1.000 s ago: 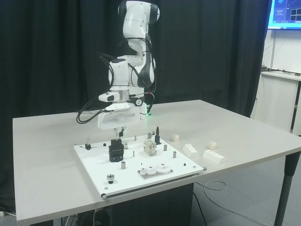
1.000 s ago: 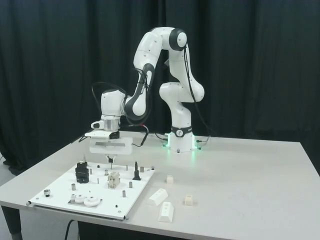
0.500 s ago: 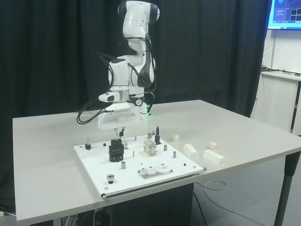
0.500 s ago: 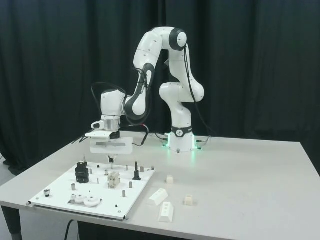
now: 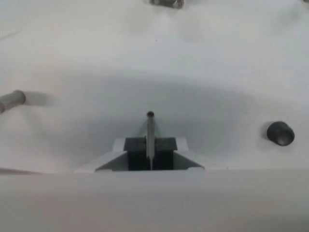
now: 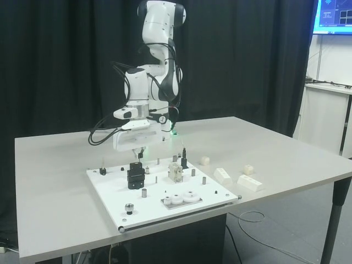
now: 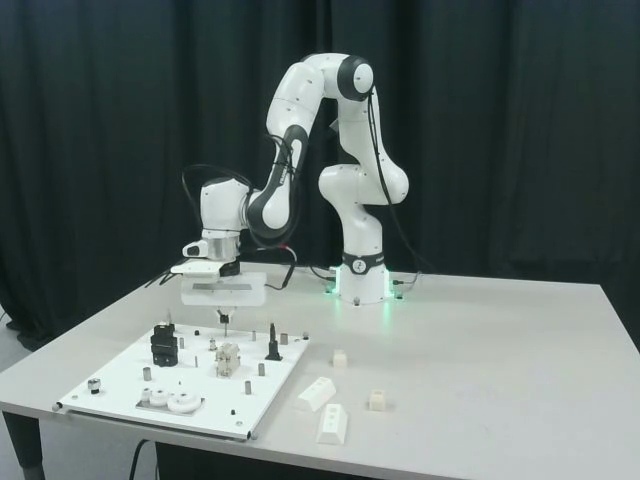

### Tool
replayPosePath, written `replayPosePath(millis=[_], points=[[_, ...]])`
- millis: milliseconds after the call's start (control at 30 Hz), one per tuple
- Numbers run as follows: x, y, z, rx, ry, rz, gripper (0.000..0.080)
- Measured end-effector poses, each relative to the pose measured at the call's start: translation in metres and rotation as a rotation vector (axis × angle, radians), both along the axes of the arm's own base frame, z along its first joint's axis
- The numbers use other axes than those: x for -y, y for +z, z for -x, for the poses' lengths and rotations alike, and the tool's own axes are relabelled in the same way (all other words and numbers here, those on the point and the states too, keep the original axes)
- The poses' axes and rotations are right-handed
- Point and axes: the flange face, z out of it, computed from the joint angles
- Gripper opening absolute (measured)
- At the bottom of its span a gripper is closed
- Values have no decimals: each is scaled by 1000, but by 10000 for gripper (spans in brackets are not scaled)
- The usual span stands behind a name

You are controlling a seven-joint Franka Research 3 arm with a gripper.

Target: Insert round peg 1.

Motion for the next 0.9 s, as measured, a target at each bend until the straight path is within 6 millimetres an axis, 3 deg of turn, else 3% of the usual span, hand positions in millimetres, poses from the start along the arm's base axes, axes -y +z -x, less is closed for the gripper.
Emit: replayPosePath(millis=[900], points=[[-1, 2, 1, -1, 2, -11, 31]])
